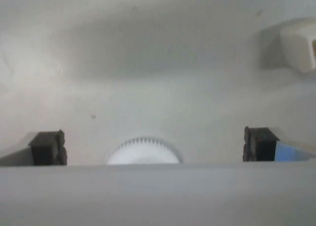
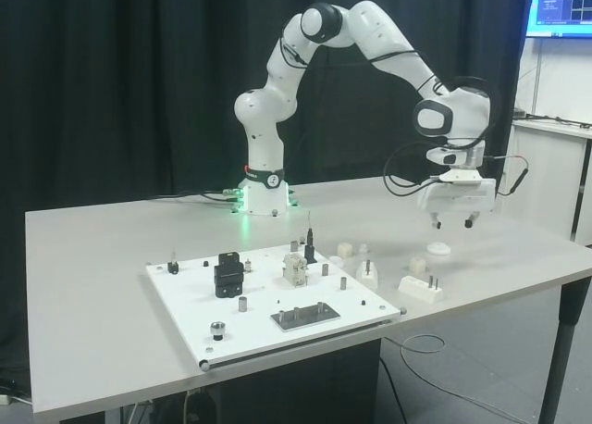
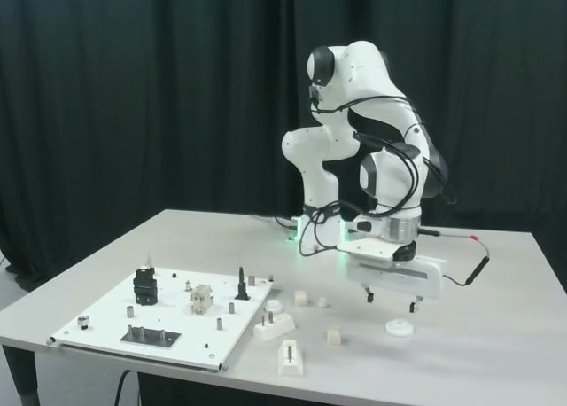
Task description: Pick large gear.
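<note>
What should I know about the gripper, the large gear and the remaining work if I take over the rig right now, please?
Gripper: open, holding nothing, hovering above the table, fingers wide apart.
Large gear: white, lying flat on the grey table just under the gripper, away from the white board; the room views show a gap between gear and fingertips.
Done: the gripper is positioned over the gear.
Left: descend, shut on the gear, lift it.

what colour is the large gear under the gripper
White. The large gear shows best in the wrist view, its toothed rim visible, lying on the grey table.
</note>
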### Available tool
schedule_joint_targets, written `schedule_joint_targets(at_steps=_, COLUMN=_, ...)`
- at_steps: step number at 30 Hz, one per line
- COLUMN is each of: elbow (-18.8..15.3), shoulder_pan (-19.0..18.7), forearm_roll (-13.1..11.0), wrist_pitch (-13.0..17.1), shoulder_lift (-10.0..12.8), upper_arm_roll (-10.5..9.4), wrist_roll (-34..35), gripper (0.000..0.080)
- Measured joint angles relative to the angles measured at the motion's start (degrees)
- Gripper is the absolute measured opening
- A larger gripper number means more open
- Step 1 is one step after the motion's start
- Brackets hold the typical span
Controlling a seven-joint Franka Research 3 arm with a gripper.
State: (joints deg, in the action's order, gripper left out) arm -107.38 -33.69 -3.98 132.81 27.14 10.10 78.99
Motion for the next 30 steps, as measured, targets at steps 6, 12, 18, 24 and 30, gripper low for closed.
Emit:
schedule_joint_targets(at_steps=6, elbow=-0.9, shoulder_pan=-1.1, forearm_roll=-0.2, wrist_pitch=-0.5, shoulder_lift=0.0, upper_arm_roll=0.0, wrist_roll=0.9, gripper=0.08)
schedule_joint_targets(at_steps=12, elbow=-1.9, shoulder_pan=-1.6, forearm_roll=-0.2, wrist_pitch=-0.4, shoulder_lift=0.0, upper_arm_roll=-0.01, wrist_roll=3.0, gripper=0.08)
schedule_joint_targets(at_steps=18, elbow=-2.9, shoulder_pan=-1.7, forearm_roll=-0.2, wrist_pitch=0.1, shoulder_lift=0.0, upper_arm_roll=-0.04, wrist_roll=4.5, gripper=0.08)
schedule_joint_targets(at_steps=24, elbow=-4.4, shoulder_pan=-1.7, forearm_roll=-0.6, wrist_pitch=2.0, shoulder_lift=0.1, upper_arm_roll=-0.28, wrist_roll=5.5, gripper=0.08)
schedule_joint_targets(at_steps=30, elbow=-6.3, shoulder_pan=-1.7, forearm_roll=-1.1, wrist_pitch=4.5, shoulder_lift=0.1, upper_arm_roll=-0.75, wrist_roll=6.5, gripper=0.08)
